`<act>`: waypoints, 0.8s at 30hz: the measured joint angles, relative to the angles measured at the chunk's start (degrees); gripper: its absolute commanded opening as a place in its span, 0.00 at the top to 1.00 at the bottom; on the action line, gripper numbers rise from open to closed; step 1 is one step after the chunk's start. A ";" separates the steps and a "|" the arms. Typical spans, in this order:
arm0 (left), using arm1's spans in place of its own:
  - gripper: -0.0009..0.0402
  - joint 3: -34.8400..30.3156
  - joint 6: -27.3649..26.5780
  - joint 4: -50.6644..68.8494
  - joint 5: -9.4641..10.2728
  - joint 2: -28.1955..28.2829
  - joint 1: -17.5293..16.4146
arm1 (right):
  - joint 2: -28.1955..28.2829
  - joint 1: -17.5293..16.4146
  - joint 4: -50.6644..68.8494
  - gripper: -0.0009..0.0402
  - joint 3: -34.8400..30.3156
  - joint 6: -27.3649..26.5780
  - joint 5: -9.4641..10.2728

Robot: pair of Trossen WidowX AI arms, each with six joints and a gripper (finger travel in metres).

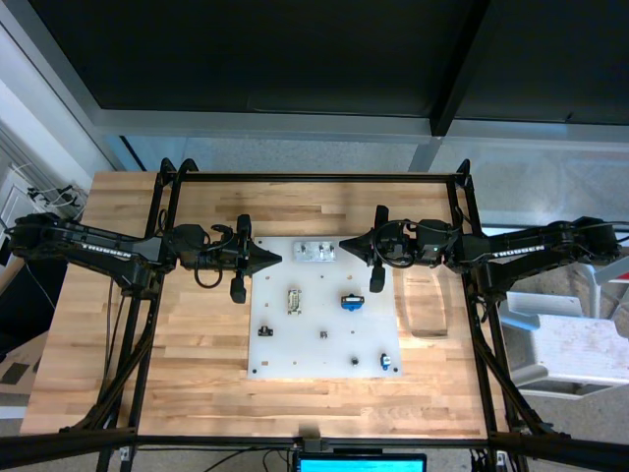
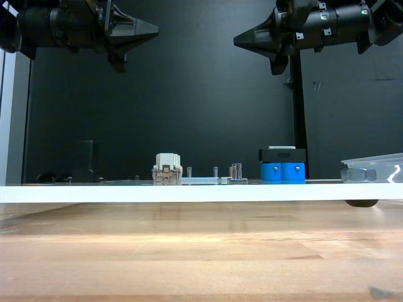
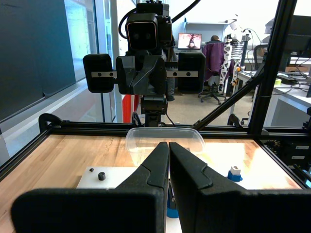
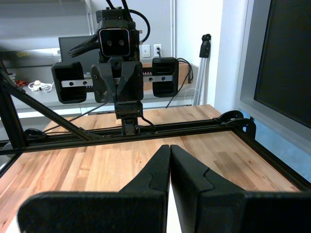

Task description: Unfasten the M12 fastener and place in the container

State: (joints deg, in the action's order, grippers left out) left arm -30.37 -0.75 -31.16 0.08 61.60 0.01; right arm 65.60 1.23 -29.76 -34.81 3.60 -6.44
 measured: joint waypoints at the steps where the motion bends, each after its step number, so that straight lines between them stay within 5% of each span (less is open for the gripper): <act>1: 0.98 0.00 -0.02 -0.02 0.00 0.00 0.00 | 0.00 -0.28 0.00 0.98 0.00 -0.28 1.03; 2: 0.98 0.02 -0.02 -0.02 -0.02 0.00 0.00 | 0.00 -0.20 0.02 0.98 0.00 -1.88 5.18; 4: 0.98 0.00 0.00 -0.02 0.00 0.00 0.00 | 0.02 -0.33 0.02 0.98 0.00 -2.89 7.74; 17: 0.98 0.02 0.00 -0.02 -0.02 0.00 0.00 | 0.09 -0.42 1.09 0.98 -0.81 -1.27 7.72; 24: 0.98 0.02 0.00 -0.02 0.00 0.00 0.00 | 0.79 -2.84 19.96 0.98 -9.35 -1.01 7.74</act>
State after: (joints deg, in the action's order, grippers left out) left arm -30.35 -0.75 -31.18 0.08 61.60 0.01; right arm 66.39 -1.61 -9.80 -44.16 2.59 1.30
